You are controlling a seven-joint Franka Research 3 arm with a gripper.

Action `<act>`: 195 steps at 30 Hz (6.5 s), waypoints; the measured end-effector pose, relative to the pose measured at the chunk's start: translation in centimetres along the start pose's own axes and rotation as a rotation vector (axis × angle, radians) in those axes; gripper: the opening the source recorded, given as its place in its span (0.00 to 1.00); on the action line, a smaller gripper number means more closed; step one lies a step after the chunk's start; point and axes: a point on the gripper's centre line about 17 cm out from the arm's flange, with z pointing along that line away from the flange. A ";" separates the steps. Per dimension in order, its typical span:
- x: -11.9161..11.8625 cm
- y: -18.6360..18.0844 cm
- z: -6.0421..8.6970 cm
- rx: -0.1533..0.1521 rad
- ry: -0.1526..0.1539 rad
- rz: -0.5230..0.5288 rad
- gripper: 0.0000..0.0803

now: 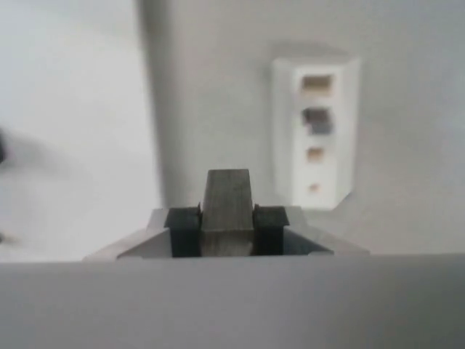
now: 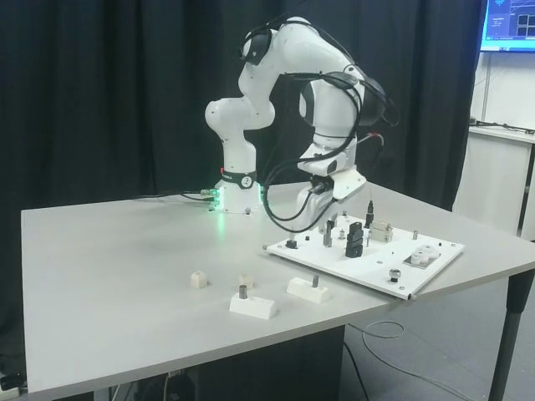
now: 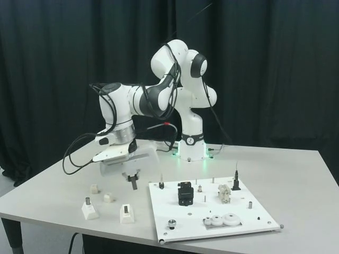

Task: Insert square peg 4.

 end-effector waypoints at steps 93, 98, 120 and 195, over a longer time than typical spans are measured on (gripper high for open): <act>-13.9 -37.3 10.8 -0.038 -0.027 -0.050 0.19; -14.5 -38.9 11.7 -0.048 -0.034 -0.023 0.19; -13.9 -40.5 15.3 -0.115 -0.018 0.040 0.19; -14.6 -39.5 17.6 -0.133 -0.045 0.034 0.19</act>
